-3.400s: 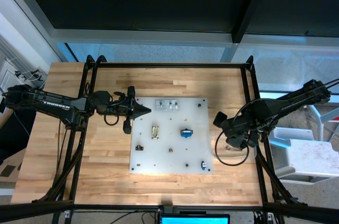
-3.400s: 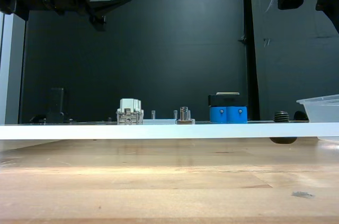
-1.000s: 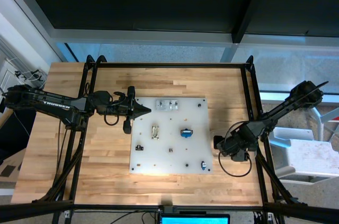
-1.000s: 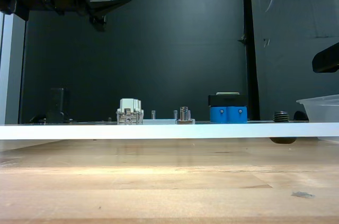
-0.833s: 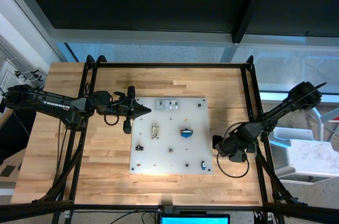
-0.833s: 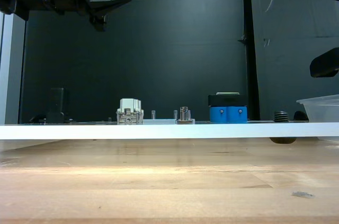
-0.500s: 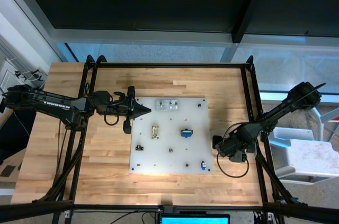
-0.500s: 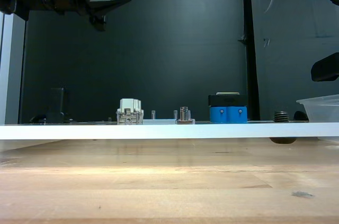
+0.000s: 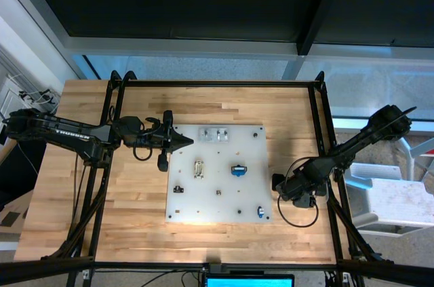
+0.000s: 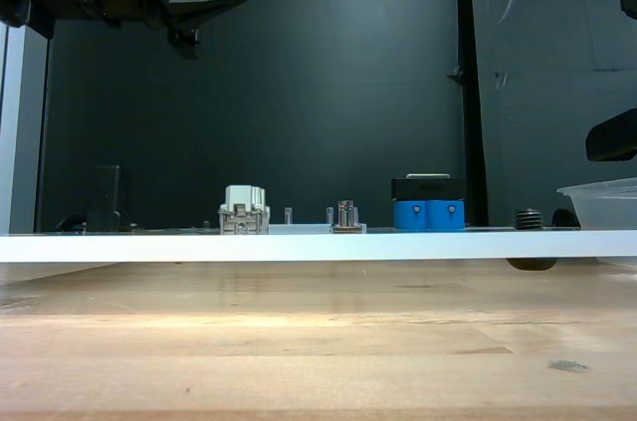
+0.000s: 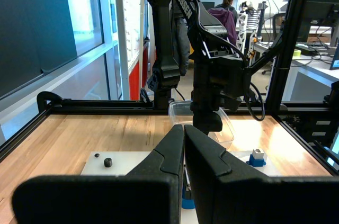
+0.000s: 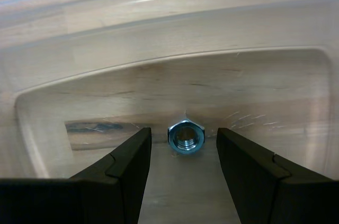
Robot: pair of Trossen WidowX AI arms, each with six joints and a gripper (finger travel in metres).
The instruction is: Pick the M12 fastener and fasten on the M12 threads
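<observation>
High view: the right gripper [image 9: 283, 185] has dropped low, just off the board's [image 9: 203, 202] right edge; the left gripper [image 9: 184, 141] stays parked, fingers together.
Low view: the stud [image 10: 528, 219] is bare.
Right wrist view: the spread jaws straddle the nut [image 12: 186, 137] on the tray [image 12: 296, 81] floor, so closing looks next.

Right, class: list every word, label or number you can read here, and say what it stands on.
"TROSSEN": white lettering on the black left arm, high view.
"TROSSEN": on the black right arm, left wrist view.
Nothing else readable; the small silver nut shows none.
The left gripper, shut, hovers over the left edge of the white board; right gripper, open, straddles the nut in the clear tray.
</observation>
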